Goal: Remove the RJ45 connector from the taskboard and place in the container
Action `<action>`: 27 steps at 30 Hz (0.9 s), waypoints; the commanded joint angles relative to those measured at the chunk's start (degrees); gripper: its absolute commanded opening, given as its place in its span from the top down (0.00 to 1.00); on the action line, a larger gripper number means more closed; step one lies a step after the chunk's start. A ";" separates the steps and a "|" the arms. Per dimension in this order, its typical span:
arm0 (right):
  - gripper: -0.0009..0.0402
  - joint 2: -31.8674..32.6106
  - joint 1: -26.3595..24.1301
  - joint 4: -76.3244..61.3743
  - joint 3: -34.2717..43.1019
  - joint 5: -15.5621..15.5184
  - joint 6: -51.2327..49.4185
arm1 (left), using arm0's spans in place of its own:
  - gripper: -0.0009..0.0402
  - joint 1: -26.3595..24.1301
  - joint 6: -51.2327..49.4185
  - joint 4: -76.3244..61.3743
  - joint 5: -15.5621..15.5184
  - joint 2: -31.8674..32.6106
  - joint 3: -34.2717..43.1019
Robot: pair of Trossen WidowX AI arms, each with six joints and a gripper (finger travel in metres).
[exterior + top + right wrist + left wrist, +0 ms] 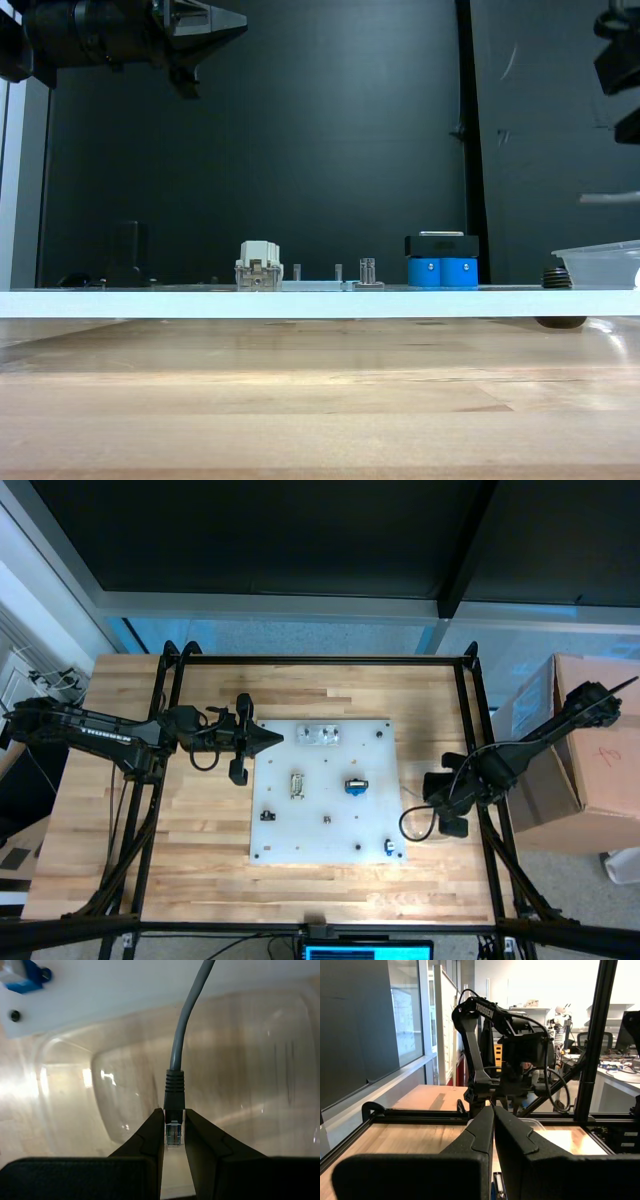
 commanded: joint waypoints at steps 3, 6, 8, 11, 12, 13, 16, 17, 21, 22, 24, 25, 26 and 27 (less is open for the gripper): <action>0.75 -1.14 0.39 0.31 -1.44 -0.22 1.60 | 0.98 0.00 0.02 0.02 0.00 0.00 0.02; 0.66 -1.27 0.46 0.33 -1.55 -0.20 1.60 | 0.98 0.02 0.02 0.02 0.00 0.00 0.02; 0.60 -1.36 0.50 0.33 -1.55 -0.17 1.55 | 0.98 0.00 0.02 0.02 0.02 0.00 0.02; 0.52 -1.36 0.55 0.28 -1.55 -0.15 1.57 | 0.98 0.02 0.02 0.02 0.00 0.00 0.02; 0.49 -1.36 0.57 0.28 -1.55 -0.13 1.57 | 0.98 0.00 0.02 0.02 0.00 0.00 0.02; 0.47 -1.36 0.59 0.28 -1.55 -0.15 1.57 | 0.98 0.02 0.02 0.02 0.02 0.00 0.02; 0.44 -1.36 0.63 0.35 -1.55 -0.15 1.60 | 0.98 0.02 0.02 0.00 0.00 0.00 0.02; 0.43 -1.36 0.66 0.37 -1.55 -0.13 1.60 | 0.98 0.02 0.02 0.02 0.02 0.00 0.02; 0.44 -1.36 0.74 0.42 -1.55 0.20 1.57 | 0.98 0.00 0.02 0.02 0.00 0.00 0.02; 0.45 -1.36 0.76 0.42 -1.55 0.20 1.57 | 0.98 0.02 0.02 0.02 0.02 0.00 0.02; 0.46 -1.36 0.79 0.44 -1.55 0.20 1.55 | 0.98 0.00 0.02 0.02 0.00 0.00 0.02; 0.46 -1.36 0.79 0.44 -1.55 0.20 1.55 | 0.98 0.02 0.02 0.02 0.02 0.00 0.02; 0.46 -1.36 0.79 0.44 -1.55 0.20 1.55 | 0.98 0.02 0.02 0.02 0.02 0.00 0.02; 0.47 -1.36 0.81 0.44 -1.55 0.20 1.51 | 0.98 0.00 0.02 0.02 0.02 0.00 0.02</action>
